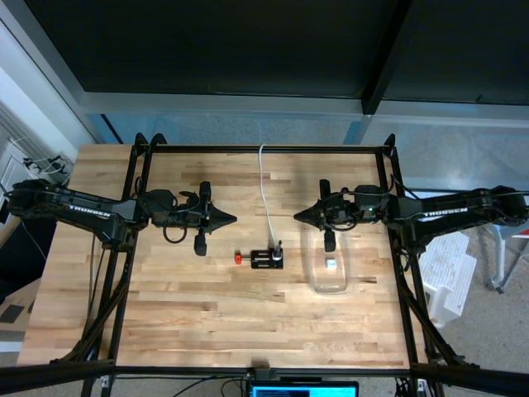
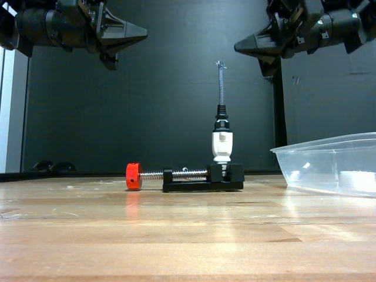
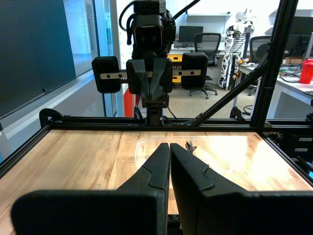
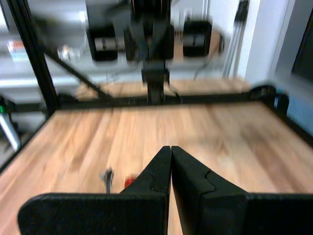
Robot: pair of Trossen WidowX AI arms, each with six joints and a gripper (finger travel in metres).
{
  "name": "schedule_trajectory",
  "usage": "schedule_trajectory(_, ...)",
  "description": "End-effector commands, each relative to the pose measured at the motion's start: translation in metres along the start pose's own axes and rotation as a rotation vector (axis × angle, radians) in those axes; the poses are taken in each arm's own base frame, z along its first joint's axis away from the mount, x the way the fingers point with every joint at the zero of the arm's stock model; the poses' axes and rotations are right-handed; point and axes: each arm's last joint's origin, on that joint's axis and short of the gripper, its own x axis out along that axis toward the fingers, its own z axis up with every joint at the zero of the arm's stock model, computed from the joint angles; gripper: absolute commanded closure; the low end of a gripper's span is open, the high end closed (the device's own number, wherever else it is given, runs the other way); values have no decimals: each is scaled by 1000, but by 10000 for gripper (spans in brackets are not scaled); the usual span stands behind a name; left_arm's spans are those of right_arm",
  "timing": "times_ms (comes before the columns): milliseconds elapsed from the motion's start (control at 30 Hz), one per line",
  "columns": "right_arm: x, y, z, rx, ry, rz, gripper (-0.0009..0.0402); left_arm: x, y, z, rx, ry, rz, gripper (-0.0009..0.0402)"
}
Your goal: Remove the power plug from the receptacle and place in the container
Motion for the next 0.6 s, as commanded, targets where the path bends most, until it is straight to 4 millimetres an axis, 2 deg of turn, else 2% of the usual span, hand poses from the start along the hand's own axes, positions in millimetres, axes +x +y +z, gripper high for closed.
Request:
schedule_trajectory(33, -1, 2, 7, 2, 127, -1, 393, 0, 0, 0, 0, 0, 0, 393)
schedule_trajectory(333, -1, 6, 15, 10, 502, 0, 393, 0, 0, 0, 0, 0, 0, 393)
schedule_trajectory(600, 14, 15, 25, 12, 708, 10, 393, 0, 0, 0, 0, 0, 0, 393)
